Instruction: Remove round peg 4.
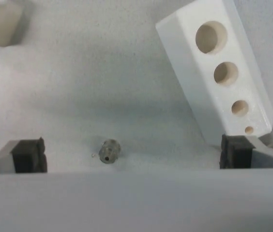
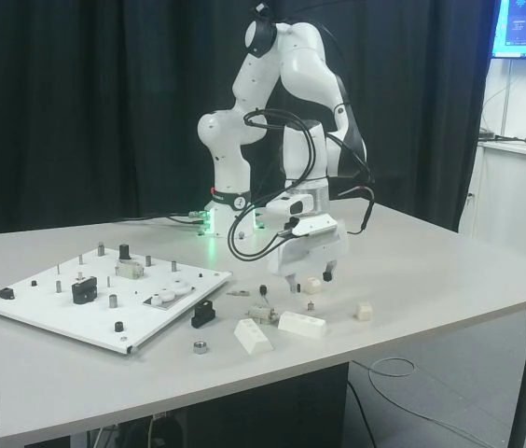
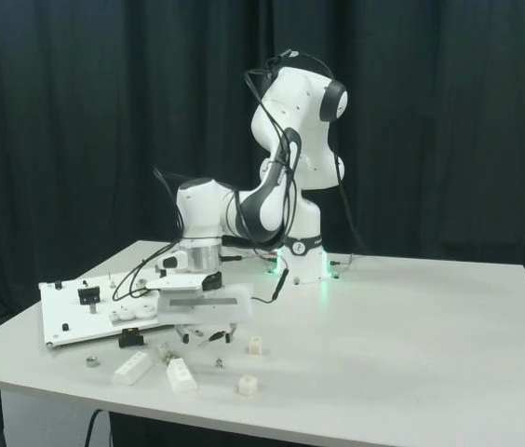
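Note:
A white block [image 1: 219, 67] with a row of holes of shrinking size lies on the grey table, and every hole in view is empty. In the first room view this block [image 2: 302, 324] rests just in front of the arm. A small grey round peg [image 1: 108, 151] lies on its side on the table [image 2: 311, 303], apart from the block. My gripper [image 1: 131, 153] hovers a little above it, open wide, with nothing held. One black fingertip [image 1: 29, 155] is off to one side of the peg, and the other [image 1: 234, 151] is close by the block's small-hole end.
A second white block [image 2: 253, 335], two small white cubes [image 2: 364, 311] [image 2: 312, 285], a nut [image 2: 200, 346] and a black part [image 2: 204, 314] lie around. A white task board [image 2: 104, 294] carrying several parts sits at the table's left. The table's front edge is near.

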`<state>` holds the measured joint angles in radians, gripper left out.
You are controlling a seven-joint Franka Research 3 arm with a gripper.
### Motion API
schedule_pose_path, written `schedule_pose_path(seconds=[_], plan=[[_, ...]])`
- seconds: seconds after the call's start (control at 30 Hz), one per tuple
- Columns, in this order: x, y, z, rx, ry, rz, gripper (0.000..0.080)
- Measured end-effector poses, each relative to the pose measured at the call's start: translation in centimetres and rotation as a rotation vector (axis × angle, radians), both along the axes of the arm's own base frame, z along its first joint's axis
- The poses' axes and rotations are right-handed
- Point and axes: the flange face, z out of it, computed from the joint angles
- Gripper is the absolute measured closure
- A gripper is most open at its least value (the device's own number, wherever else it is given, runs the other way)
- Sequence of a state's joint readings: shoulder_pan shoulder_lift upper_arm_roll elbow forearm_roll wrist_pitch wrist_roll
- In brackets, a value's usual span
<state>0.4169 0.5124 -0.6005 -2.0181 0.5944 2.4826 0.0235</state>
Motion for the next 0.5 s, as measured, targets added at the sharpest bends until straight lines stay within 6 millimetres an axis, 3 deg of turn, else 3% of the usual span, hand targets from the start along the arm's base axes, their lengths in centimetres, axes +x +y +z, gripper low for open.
schedule_pose_path(seconds=[0.5], plan=[[0.07, -0.59, 0.45, -0.017, 0.013, 0.016, 0.0003]])
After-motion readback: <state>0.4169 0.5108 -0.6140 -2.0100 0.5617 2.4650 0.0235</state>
